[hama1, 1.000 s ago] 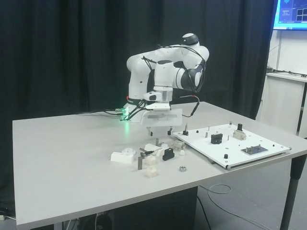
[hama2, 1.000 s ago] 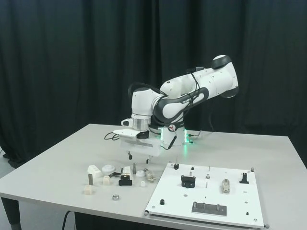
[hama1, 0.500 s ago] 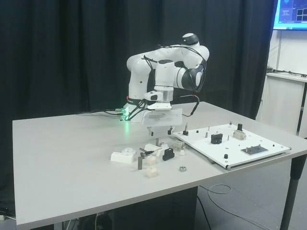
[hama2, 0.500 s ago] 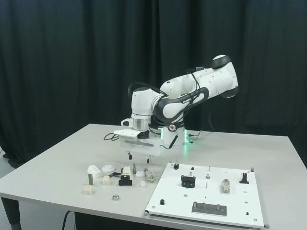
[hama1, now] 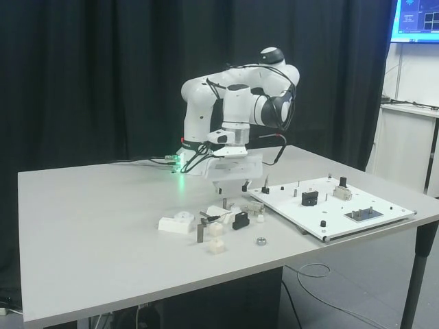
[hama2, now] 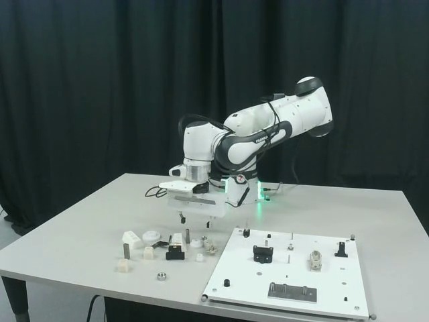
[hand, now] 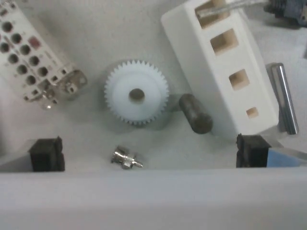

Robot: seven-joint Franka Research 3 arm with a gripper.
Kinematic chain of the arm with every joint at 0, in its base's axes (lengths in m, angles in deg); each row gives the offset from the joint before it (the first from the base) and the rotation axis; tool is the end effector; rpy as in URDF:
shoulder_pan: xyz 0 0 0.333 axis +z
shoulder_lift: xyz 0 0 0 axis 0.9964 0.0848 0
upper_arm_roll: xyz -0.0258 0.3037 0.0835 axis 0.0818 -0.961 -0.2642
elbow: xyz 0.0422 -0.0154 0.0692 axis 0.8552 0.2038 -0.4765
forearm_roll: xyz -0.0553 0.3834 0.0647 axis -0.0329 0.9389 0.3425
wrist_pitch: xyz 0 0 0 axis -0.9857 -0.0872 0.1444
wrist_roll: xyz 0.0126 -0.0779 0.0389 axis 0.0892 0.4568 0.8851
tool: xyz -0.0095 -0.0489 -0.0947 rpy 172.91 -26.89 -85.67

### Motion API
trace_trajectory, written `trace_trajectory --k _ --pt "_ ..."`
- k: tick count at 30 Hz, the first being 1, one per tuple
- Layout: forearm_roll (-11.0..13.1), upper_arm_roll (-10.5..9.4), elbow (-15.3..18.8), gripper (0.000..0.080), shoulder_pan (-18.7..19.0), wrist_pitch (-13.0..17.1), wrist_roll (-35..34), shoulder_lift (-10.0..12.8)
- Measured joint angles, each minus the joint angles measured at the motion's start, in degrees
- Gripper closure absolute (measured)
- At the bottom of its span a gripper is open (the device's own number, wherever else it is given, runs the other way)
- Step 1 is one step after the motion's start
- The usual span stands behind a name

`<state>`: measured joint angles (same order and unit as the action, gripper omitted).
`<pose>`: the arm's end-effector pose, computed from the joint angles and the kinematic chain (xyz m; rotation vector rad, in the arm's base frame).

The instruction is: Remove round peg 1.

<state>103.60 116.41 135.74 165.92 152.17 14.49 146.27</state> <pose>0.4435 -0.0694 0.2315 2.8517 -1.2949 0.0826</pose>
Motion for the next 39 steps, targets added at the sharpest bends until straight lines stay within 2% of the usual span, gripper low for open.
trace_trajectory --k 11,21,30,39 --pt "-2.3 2.86 -1.1 0.0003 0.1 -2.0 -1.4 0.0" --pt "-4.4 4.61 -2.2 0.0003 0.3 -4.2 -3.2 0.0" --pt "-5.2 6.36 -2.7 0.0003 1.7 -8.2 -5.8 0.0" --pt "-5.2 8.62 -3.7 0.0003 5.5 -12.9 -11.4 -0.2"
